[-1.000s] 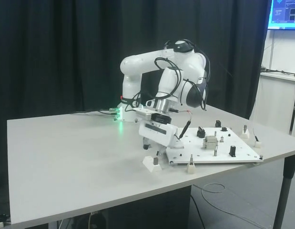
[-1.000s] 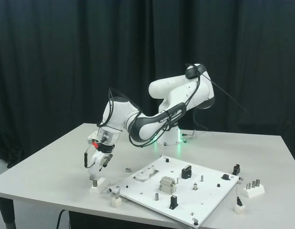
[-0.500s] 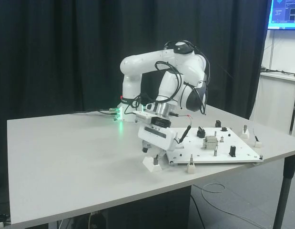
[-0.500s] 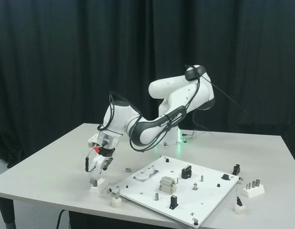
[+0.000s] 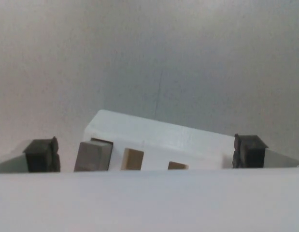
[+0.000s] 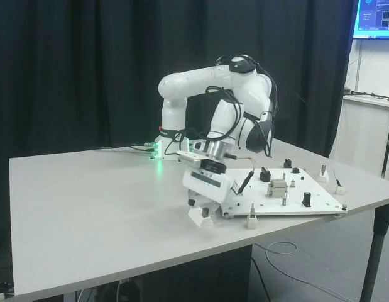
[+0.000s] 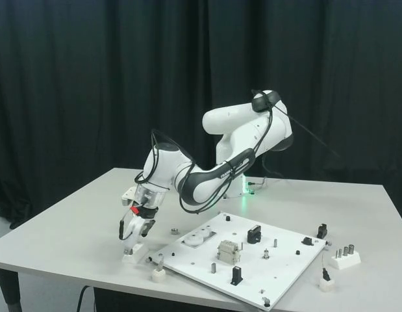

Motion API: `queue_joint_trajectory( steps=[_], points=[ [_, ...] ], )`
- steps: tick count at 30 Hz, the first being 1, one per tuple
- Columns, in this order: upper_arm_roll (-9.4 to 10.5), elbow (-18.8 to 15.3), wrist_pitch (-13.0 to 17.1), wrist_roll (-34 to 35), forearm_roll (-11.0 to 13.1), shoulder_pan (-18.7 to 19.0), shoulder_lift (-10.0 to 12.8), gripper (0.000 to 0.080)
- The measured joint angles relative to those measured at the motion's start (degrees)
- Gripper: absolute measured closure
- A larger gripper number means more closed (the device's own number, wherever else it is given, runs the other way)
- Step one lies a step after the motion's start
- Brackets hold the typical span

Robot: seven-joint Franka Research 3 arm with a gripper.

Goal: Pick square peg 4.

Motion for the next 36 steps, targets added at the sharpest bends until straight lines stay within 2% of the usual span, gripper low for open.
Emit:
queue_joint_trajectory(
  steps=[6, 7, 11, 12, 21, 22, 26, 27, 36],
  points=[
    [0.38, 0.05, 0.77, 0.00, 0.12, -0.01, -0.08, 0.0003],
    [0.38, 0.08, 0.80, 0.00, 0.12, -0.01, -0.09, 0.0094],
    [0.38, 0.26, 0.85, -0.17, 0.12, -0.01, -0.10, 0.0094],
    [0.38, 0.30, 0.85, -0.34, 0.12, -0.01, -0.10, 0.0272],
    [0.38, 0.47, 0.88, -0.84, 0.11, -0.01, -0.10, 0.0272],
    [0.38, 0.47, 0.88, -0.86, 0.11, -0.01, -0.10, 0.0642],
    [0.38, 0.47, 0.95, -0.93, 0.11, -0.04, -0.13, 0.0642],
    [0.38, 0.47, 0.97, -0.97, 0.11, -0.06, -0.14, 0.0706],
    [0.07, 0.30, 1.38, -1.14, 0.05, -0.16, -0.15, 0.0706]
  ],
)
